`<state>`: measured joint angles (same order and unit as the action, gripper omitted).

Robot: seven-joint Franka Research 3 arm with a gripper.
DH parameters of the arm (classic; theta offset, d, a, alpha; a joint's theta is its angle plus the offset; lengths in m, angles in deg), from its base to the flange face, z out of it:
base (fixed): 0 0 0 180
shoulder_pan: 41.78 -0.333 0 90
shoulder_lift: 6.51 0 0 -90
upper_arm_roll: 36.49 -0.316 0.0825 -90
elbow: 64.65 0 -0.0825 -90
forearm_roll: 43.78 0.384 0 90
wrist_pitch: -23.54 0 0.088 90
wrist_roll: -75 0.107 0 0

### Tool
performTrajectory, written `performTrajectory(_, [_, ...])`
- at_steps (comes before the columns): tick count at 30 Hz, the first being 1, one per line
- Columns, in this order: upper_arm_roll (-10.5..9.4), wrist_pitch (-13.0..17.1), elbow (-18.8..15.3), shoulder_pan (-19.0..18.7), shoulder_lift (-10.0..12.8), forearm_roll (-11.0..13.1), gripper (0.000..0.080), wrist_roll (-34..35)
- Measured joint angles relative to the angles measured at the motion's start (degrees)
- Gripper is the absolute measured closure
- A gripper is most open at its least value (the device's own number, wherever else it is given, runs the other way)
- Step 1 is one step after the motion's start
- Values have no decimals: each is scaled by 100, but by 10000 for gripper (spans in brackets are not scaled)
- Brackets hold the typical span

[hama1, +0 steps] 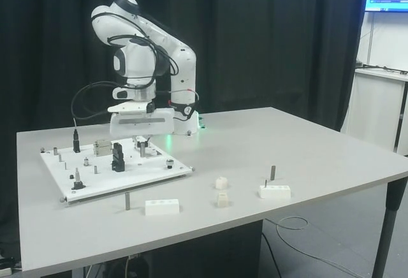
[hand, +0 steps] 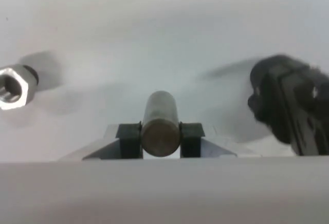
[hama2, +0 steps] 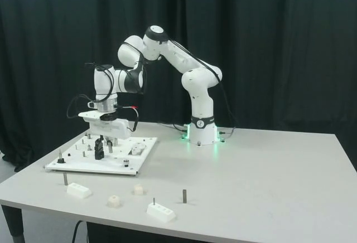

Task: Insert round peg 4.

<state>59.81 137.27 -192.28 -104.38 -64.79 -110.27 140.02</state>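
A grey table [hama1: 268,144] before black curtains carries a white board [hama1: 146,171], with the white arm poised over it.
The gripper [hand: 160,141] is clamped on the round peg [hand: 160,124], whose long axis points straight down at the board just beneath; a nut [hand: 15,87] sits nearby.

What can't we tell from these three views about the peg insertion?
- Target hole: hidden in the wrist view beneath the round peg and claw.
- Peg tip: faces away from the wrist camera.
- Peg in the room views: too small, tucked under the claw.
- White board holes: too small in both room views.
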Motion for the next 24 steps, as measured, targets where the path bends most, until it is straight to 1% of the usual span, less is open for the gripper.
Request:
performTrajectory(9, [-243, 76, -384, 418, 0, -143, 649, 892])
performTrajectory(13, [-330, 122, -537, 584, 0, -233, 649, 1173])
performTrajectory(20, [-400, 224, -751, 843, 0, -411, 649, 1609])
performTrajectory(24, [-401, 295, -832, 963, -2, -465, 649, 2025])
